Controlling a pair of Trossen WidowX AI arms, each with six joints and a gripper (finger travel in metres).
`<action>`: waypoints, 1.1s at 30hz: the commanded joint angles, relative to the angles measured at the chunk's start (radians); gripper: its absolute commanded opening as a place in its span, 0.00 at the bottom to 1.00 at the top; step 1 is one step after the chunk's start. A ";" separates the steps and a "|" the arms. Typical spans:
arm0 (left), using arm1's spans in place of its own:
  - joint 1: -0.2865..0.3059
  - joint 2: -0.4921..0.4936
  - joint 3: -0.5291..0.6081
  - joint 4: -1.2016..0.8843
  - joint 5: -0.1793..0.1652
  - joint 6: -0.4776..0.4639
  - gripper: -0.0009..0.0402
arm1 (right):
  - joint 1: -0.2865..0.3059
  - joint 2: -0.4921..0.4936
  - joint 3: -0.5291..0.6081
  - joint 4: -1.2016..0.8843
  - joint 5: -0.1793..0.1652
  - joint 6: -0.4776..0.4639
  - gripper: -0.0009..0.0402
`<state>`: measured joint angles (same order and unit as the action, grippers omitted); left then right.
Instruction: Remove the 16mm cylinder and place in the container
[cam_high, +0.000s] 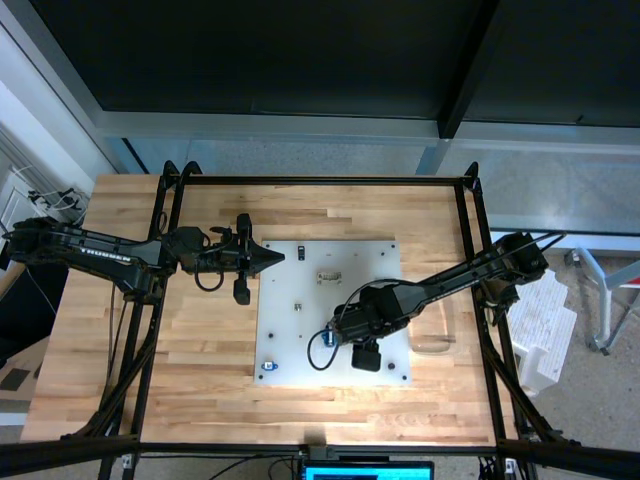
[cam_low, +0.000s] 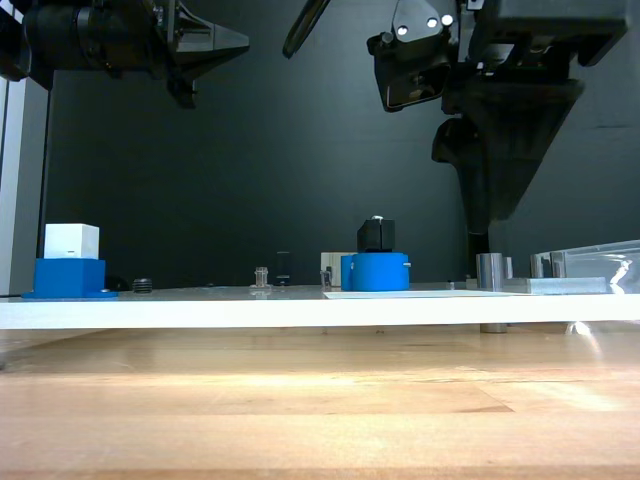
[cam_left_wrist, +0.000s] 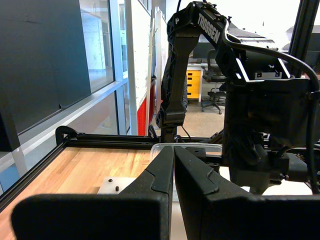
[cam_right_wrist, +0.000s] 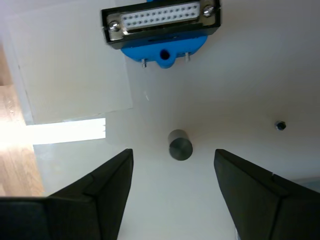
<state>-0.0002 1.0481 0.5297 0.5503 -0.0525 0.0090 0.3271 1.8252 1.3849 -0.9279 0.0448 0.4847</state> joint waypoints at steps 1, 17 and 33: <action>0.000 0.000 0.000 0.000 0.000 0.000 0.02 | 0.000 0.000 -0.003 0.008 0.010 0.001 0.59; 0.000 0.000 0.000 0.000 0.000 0.000 0.02 | 0.000 0.034 -0.100 0.119 0.026 0.005 0.51; 0.000 0.000 0.000 0.000 0.000 0.000 0.02 | -0.002 0.034 -0.102 0.134 0.027 0.004 0.31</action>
<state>-0.0002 1.0481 0.5301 0.5503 -0.0528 0.0086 0.3252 1.8587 1.2827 -0.7944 0.0719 0.4885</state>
